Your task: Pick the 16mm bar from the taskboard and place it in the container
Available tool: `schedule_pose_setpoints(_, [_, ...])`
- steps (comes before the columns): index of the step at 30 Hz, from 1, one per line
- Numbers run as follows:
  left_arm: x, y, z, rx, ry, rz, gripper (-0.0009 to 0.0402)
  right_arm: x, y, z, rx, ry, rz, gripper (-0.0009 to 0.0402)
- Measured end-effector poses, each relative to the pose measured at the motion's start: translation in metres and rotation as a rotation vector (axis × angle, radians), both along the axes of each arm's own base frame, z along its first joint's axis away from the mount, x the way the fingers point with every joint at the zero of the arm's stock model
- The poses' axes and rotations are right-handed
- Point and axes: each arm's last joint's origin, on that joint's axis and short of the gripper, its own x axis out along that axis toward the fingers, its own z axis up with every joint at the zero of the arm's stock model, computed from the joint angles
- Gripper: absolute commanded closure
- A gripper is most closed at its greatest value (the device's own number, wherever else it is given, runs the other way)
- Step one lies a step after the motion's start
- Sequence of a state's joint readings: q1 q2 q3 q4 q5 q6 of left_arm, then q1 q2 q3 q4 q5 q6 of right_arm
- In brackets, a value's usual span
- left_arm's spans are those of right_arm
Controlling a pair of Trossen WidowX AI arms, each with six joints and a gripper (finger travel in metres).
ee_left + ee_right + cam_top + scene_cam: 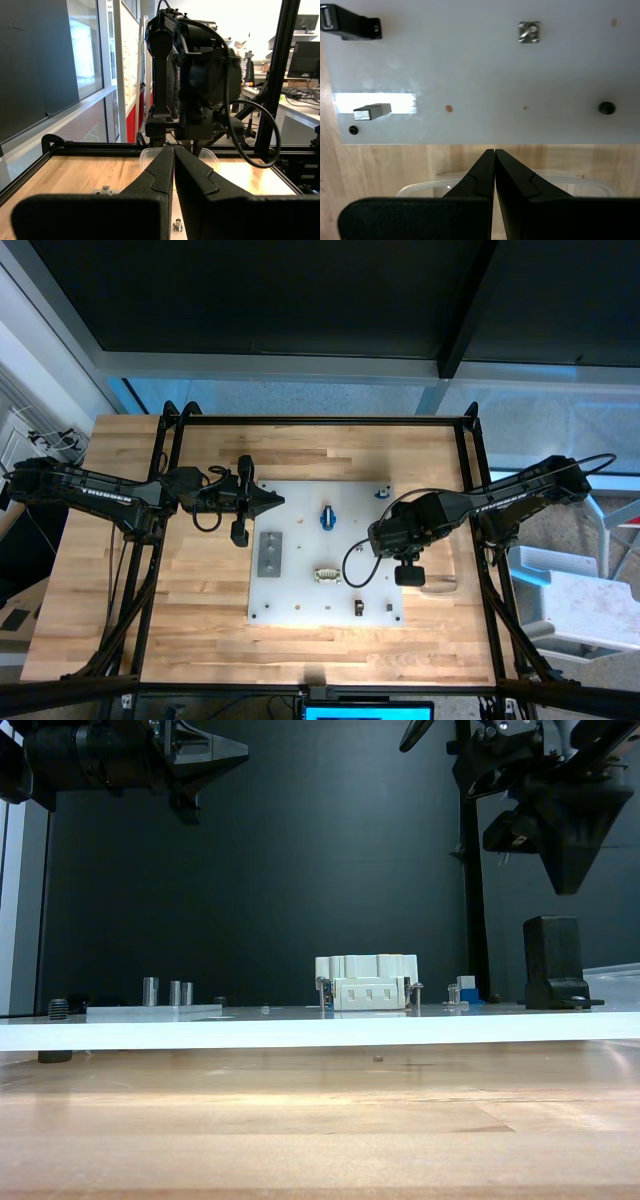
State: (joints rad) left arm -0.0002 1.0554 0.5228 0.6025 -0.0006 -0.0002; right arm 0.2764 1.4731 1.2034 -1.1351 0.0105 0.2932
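Observation:
The white taskboard [330,590] lies mid-table. On it, just right of the grey block [270,552], is a tiny grey dot [299,540] that fits the 16mm bar; it is too small to be sure. The clear container [441,583] sits on the wood against the board's right edge. It also shows in the wrist views, container [560,181] [207,156]. My right gripper [410,575] [494,150] hangs shut with nothing in it, pointing down over the board's right edge, next to the container. My left gripper [278,500] [174,148] is shut and held high over the board's far left corner.
The board also carries a blue part [327,517], a white connector [327,575] [366,982] and a small black part [358,607] [553,963]. Short metal pegs [150,991] stand at the grey block. A black frame rail [320,421] surrounds the table.

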Motion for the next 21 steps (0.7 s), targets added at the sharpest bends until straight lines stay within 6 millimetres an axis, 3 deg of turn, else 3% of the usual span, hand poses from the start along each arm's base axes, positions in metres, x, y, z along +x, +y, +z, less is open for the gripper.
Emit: schedule_pose_setpoints(21, [0.0,0.0,0.0,0.0,0.0,0.0,0.0393,0.0,0.048,-0.018,0.019,0.026,-0.006,0.0393])
